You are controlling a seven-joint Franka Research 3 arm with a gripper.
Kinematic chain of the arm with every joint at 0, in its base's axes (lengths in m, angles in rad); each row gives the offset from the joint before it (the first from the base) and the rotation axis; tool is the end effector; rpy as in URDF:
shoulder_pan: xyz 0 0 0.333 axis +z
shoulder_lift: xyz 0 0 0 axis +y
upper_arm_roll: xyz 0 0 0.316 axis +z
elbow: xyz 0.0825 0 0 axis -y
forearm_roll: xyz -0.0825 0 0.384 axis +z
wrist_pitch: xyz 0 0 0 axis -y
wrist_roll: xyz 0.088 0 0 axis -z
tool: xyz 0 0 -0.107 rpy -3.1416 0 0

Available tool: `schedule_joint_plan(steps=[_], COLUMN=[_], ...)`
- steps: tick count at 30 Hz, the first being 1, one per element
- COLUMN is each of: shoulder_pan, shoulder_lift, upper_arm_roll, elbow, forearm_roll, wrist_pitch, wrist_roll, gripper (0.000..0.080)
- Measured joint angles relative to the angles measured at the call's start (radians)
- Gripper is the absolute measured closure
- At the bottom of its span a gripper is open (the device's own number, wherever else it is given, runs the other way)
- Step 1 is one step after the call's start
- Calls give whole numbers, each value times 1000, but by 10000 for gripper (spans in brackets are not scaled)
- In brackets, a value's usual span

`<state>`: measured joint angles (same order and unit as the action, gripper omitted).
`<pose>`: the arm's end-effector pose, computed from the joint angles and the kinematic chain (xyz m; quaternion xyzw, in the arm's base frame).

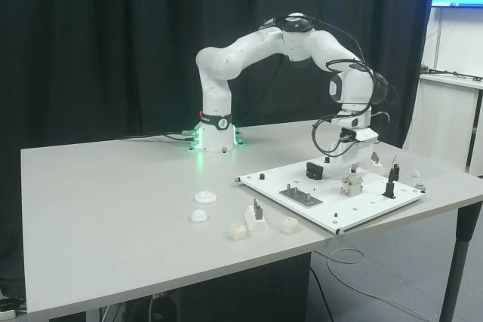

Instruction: Insert BNC.

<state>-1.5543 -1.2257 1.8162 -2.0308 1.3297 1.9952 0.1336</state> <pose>0.5331 0.2173 0.2000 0.9702 -0.2400 0.0293 0.0144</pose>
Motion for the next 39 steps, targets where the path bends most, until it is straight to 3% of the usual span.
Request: schedule_joint_plan(steps=[11,39], shoulder_pan=[0,-4], shoulder_lift=[0,1], upper_arm_roll=[-1,-5], elbow=[0,3], forearm_roll=[0,3], wrist_pitch=[-2,-23], wrist_roll=[73,110], gripper=[678,678])
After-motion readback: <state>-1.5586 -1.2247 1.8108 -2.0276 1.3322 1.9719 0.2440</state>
